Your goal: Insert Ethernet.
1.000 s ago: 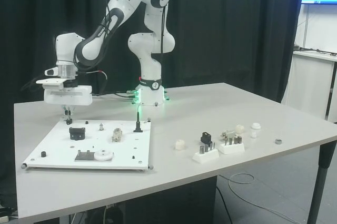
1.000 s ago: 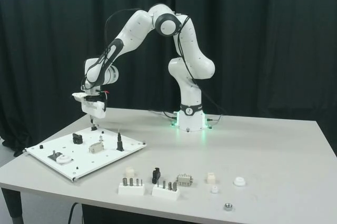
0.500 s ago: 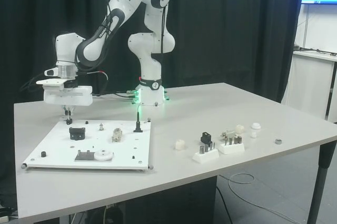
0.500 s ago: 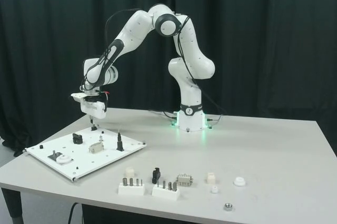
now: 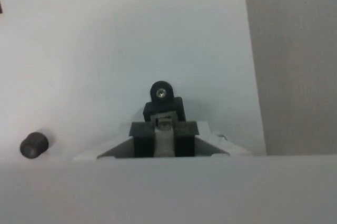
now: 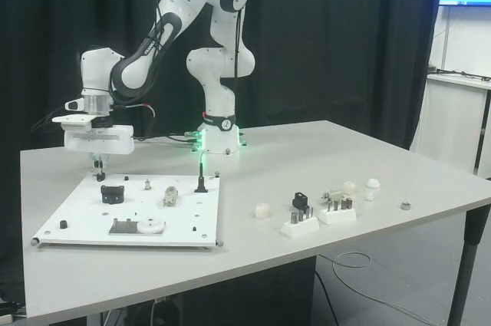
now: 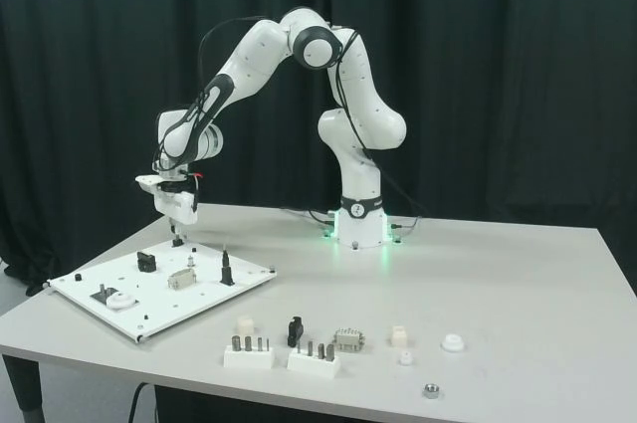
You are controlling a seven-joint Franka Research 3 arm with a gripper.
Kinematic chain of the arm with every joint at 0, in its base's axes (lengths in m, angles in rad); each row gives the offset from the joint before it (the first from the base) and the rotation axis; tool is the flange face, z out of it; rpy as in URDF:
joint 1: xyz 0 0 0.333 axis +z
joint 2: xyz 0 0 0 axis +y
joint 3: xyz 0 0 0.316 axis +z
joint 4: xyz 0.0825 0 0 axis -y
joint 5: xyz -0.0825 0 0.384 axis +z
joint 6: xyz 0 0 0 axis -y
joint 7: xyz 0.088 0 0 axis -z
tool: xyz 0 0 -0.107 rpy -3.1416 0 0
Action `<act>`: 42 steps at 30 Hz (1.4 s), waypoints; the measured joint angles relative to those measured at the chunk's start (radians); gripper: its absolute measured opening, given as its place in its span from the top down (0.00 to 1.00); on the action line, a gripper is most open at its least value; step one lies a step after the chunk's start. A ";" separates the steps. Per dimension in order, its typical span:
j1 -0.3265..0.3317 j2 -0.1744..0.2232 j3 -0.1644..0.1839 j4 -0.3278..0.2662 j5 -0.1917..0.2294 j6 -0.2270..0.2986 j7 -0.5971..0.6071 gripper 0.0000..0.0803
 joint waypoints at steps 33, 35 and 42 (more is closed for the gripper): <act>-0.003 0.029 0.006 0.019 -0.002 -0.027 -0.046 0.91; -0.003 0.030 0.006 0.018 -0.002 -0.027 -0.046 0.91; -0.004 0.032 0.008 0.017 -0.002 -0.022 -0.068 0.91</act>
